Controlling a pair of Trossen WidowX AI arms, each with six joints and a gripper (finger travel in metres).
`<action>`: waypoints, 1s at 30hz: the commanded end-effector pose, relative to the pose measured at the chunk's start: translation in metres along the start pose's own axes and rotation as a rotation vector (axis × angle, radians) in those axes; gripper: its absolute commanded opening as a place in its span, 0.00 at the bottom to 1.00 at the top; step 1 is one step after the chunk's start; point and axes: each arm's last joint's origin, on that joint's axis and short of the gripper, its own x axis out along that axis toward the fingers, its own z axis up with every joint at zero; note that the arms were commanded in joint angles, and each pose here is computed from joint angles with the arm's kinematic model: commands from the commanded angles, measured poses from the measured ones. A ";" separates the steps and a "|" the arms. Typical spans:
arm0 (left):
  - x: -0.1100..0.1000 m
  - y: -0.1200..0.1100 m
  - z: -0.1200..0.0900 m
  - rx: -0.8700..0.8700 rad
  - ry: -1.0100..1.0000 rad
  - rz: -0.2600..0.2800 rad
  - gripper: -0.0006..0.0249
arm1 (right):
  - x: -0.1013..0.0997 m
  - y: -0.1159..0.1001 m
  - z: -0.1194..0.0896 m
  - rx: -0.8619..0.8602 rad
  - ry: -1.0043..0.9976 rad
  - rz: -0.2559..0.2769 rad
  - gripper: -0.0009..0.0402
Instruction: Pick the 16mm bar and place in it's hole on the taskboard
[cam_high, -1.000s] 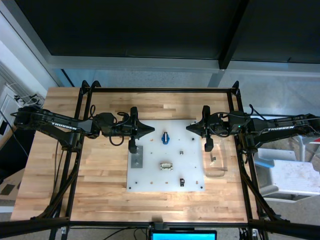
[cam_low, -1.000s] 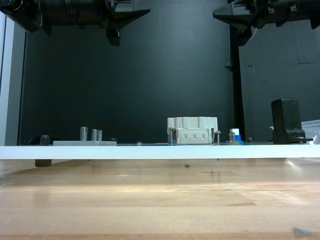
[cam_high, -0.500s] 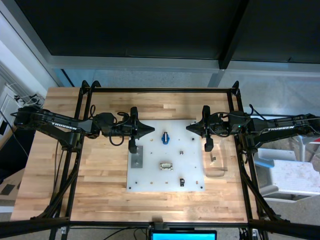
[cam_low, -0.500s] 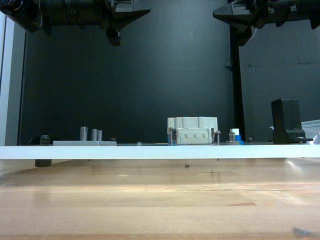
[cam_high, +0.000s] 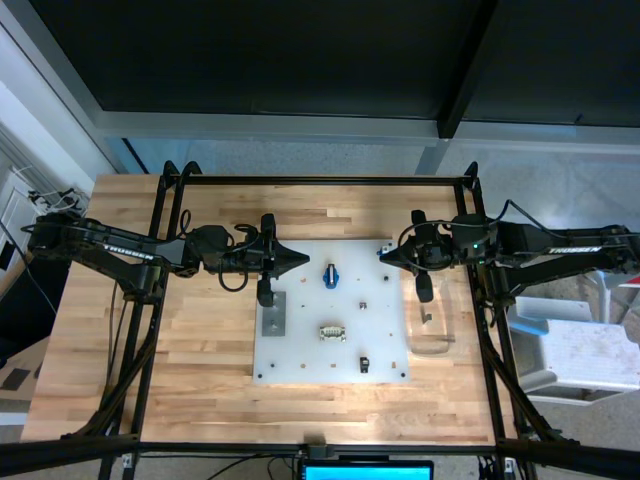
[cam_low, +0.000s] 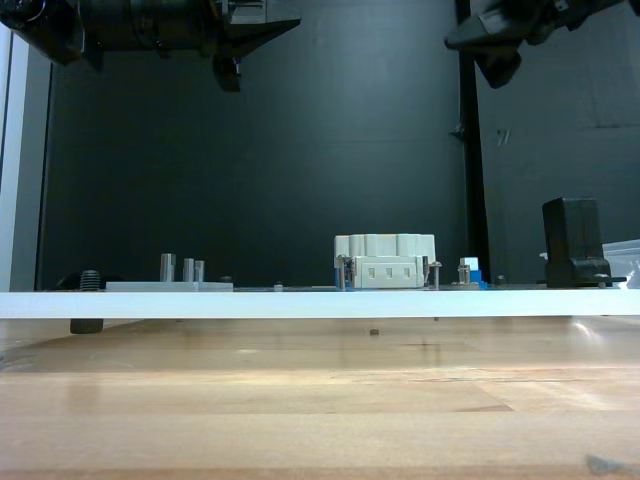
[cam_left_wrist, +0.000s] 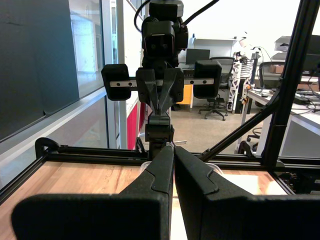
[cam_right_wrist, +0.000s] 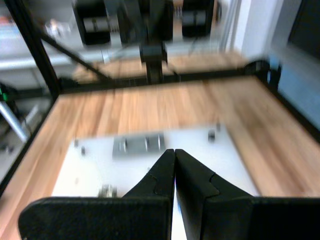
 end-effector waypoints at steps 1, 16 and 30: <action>0.000 0.000 0.000 0.000 0.000 0.000 0.02 | -0.003 0.000 0.002 -0.002 0.119 -0.013 0.02; 0.000 0.000 0.000 0.000 0.000 0.000 0.02 | -0.003 0.005 0.010 0.056 0.603 -0.079 0.02; 0.000 0.000 0.000 0.000 0.000 0.000 0.02 | -0.001 0.017 -0.006 0.334 0.860 -0.245 0.02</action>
